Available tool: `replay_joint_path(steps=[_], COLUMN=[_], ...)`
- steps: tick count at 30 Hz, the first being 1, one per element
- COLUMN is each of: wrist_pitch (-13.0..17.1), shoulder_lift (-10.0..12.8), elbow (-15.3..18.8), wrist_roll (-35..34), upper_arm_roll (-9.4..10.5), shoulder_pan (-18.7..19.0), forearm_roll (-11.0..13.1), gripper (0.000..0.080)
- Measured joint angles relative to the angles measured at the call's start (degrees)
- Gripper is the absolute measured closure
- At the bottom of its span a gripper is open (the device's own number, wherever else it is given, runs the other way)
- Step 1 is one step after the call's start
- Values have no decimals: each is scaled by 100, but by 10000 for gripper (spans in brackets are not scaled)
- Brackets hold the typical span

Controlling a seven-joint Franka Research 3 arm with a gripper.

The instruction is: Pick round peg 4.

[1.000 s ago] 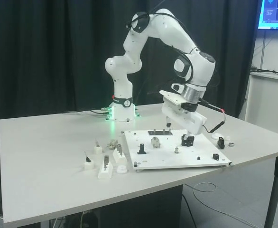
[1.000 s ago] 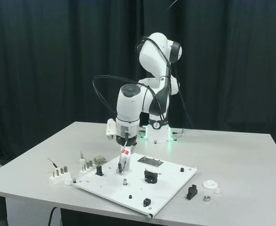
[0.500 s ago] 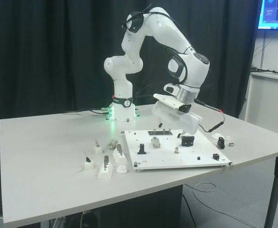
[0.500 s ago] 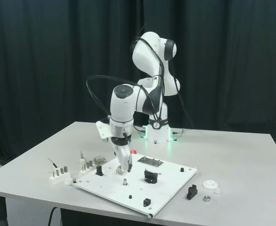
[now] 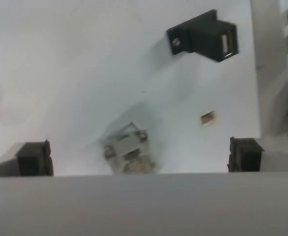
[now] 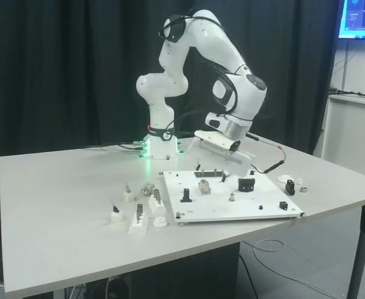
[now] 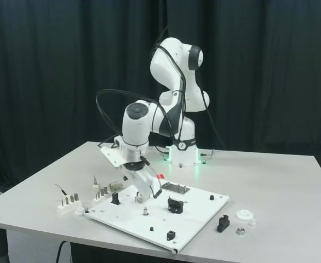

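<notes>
First room view, grey table (image 6: 58,205), white board (image 6: 232,202), black curtains (image 6: 64,68), jaws (image 6: 210,170) spread, empty.

In the first room view the table (image 6: 58,205) fills the lower frame, with the arm's base (image 6: 161,146) at its far centre and the board (image 6: 229,205) lying flat on it right of centre. Left of the board sit small blocks holding pegs (image 6: 139,221), and right of it, near the table's right edge, lie small gears (image 6: 291,184). The gripper (image 6: 210,168) hangs over the board's far edge, above a plate (image 6: 208,174), and a bracket (image 6: 246,184) stands on the board to the right.
</notes>
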State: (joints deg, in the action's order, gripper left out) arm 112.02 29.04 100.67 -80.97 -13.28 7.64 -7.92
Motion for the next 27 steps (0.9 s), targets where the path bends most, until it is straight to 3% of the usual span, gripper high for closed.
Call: replay_joint_path(steps=[19,27], wrist_pitch=[25,307], shoulder_lift=[-55,-145], elbow=[187,275], wrist_roll=[2374,3509], upper_arm_roll=[-1,-8], shoulder_pan=[-513,-758], forearm_roll=[-159,-151], gripper=[3,3])
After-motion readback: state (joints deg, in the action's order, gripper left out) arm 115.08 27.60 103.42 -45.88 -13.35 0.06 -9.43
